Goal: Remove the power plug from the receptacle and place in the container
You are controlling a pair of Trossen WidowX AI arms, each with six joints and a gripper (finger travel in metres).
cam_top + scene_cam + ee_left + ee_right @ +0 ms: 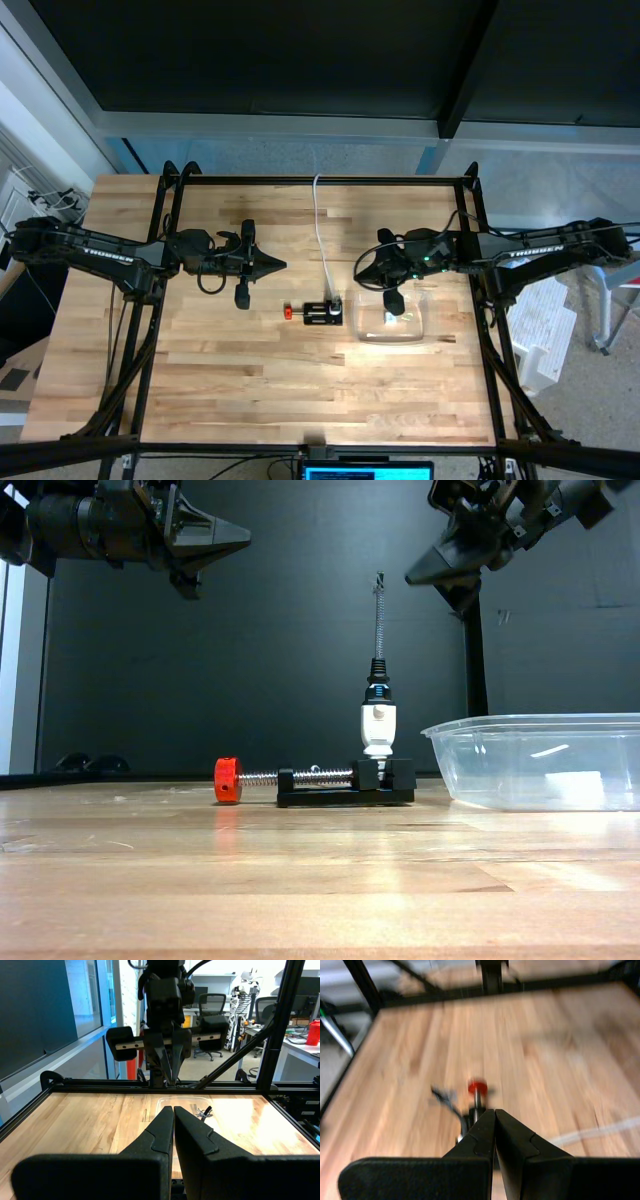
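Note:
The white power plug (378, 725) stands upright on the fixed part held in the black vise (345, 783), its braided cable (379, 620) rising above it. From above, the vise (322, 313) lies just left of the clear container (390, 318), and the white cable (322, 235) runs away across the table. My left gripper (281, 265) hangs shut, high and left of the vise. My right gripper (357, 272) is shut, high above the container's left edge, tilted down toward the vise (474, 1110).
A red knob (227, 780) sticks out of the vise's left end. A pale block (575, 783) lies inside the container. A black metal frame (320, 181) borders the table. Bare wood lies in front of the vise.

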